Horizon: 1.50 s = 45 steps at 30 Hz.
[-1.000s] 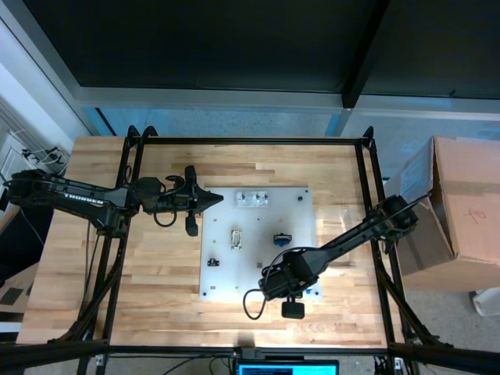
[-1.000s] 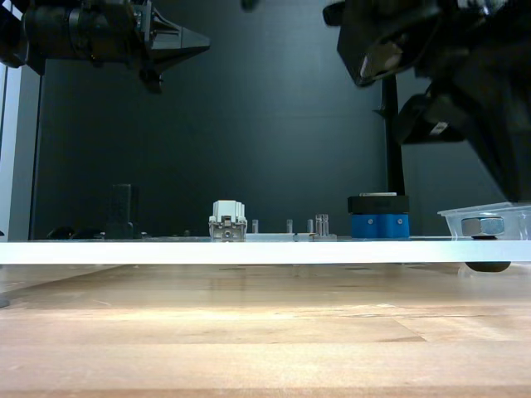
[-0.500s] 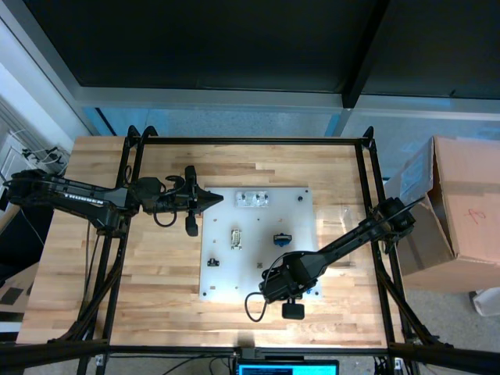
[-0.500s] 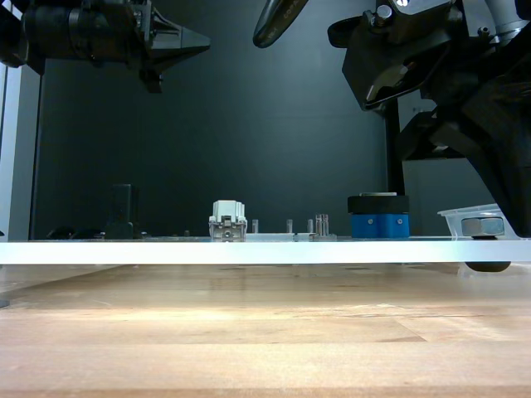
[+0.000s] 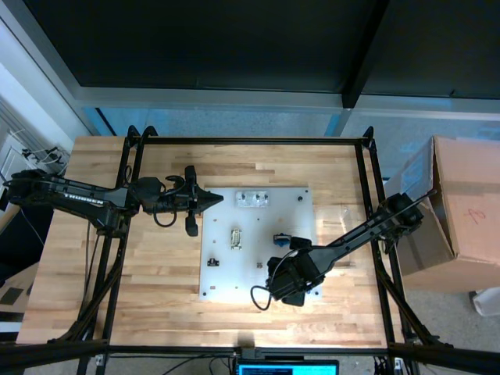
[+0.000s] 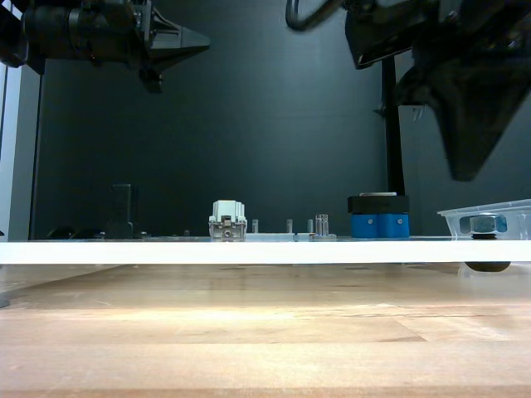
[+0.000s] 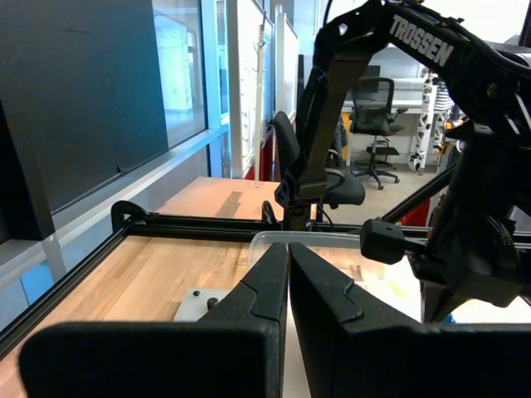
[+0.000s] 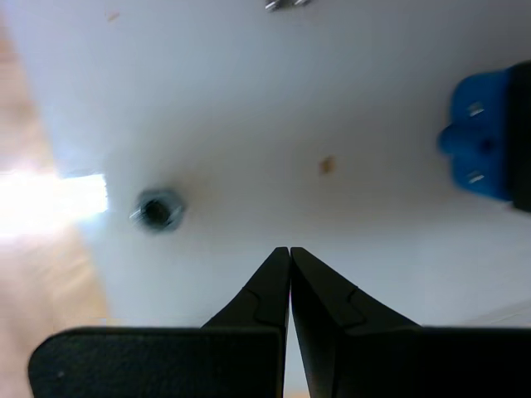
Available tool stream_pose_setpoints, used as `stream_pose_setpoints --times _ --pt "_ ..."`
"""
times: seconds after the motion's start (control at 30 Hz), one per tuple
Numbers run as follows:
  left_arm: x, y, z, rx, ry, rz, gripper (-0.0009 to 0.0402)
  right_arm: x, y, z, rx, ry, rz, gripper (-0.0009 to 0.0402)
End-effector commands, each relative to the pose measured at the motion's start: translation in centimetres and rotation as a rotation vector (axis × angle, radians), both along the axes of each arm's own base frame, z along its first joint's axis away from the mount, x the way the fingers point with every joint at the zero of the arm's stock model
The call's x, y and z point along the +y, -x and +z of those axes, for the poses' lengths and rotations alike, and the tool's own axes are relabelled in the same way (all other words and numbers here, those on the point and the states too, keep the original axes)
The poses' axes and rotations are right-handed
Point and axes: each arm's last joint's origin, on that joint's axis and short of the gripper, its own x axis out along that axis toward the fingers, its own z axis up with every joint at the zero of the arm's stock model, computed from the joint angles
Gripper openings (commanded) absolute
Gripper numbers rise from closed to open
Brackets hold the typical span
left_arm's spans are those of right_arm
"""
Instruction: Unfasten the M12 nut and place it in the container
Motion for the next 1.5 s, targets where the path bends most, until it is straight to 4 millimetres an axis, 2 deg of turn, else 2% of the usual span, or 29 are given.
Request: stream_pose_setpoints --times 0.03,0.23,0.63,0.97,1.5 --pt "0.0 0.0 0.0 0.000 0.000 0.000 0.0000 0.4 -0.1 0.2 0.022 -0.122 0.014 0.0000" --pt "0.0 0.0 0.0 0.000 0.000 0.000 0.0000 1.3 -0.9 0.3 -0.023 -0.285 0.039 0.0000" --pt "0.0 0.0 0.0 -0.001 0.000 0.000 0.0000 1.9 -1.7 -2.1 0.013 -0.296 0.045 0.0000" --pt "0.0 0.0 0.0 0.000 0.000 0.000 0.0000 1.8 -1.2 -3.6 0.025 -0.288 0.048 0.0000" --pt "0.0 0.0 0.0 -0.001 0.000 0.000 0.0000 1.5 -1.0 -3.4 0.020 -0.239 0.041 0.0000"
